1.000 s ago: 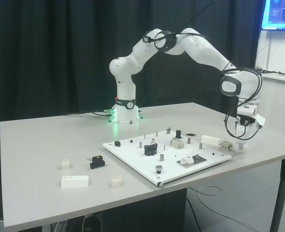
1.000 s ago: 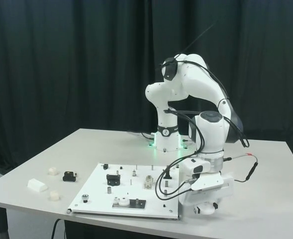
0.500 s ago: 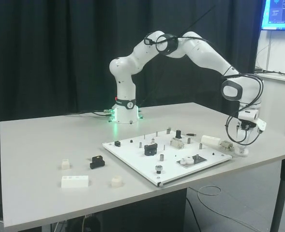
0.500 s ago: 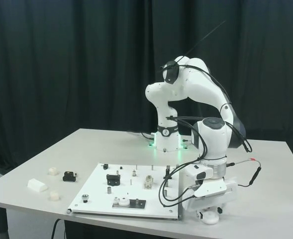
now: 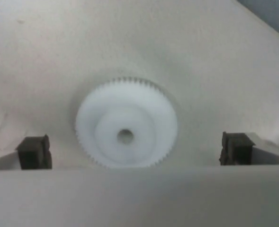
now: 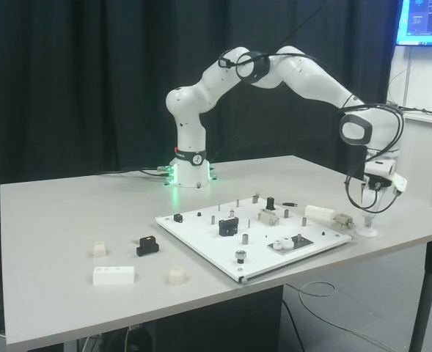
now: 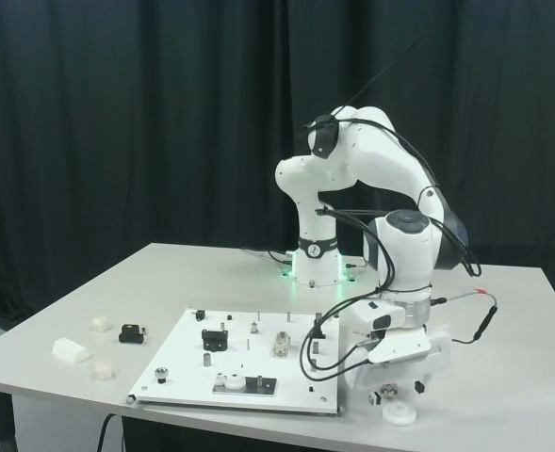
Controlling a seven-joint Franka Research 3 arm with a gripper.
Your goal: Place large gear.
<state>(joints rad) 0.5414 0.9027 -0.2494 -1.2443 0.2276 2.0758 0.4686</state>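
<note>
1. The large gear (image 5: 126, 123) is seen lying flat on the grey table (image 6: 69, 213), white, toothed all round, with a small bore in the middle. It's also picked out in the first room view (image 6: 367, 232) and the second room view (image 7: 399, 412).
2. The gripper (image 5: 134, 150) is held just above the gear with its jaws spread wide. The two black fingertips (image 5: 34, 152) are set well out to either side of the gear, and nothing is touched by them.
3. So the gear is left free on the table, directly under the gripper (image 6: 375, 207) and between the two fingertips, not gripped.
4. In the second room view the gripper (image 7: 397, 390) is seen a little above the gear, though how much gap is left can't really be judged from there.
5. The white assembly board (image 6: 201, 227) is found beside the gripper, on the side nearer the arm's base; the gear is off the board, near its edge, close to the table's front edge.
6. Pegs and small black and grey parts are carried on the board, including a small white gear (image 6: 280, 244).
7. Well apart from the gripper, past the board, a black bracket (image 6: 147, 245) and a few small white blocks (image 6: 114, 275) are left loose on the table.
</note>
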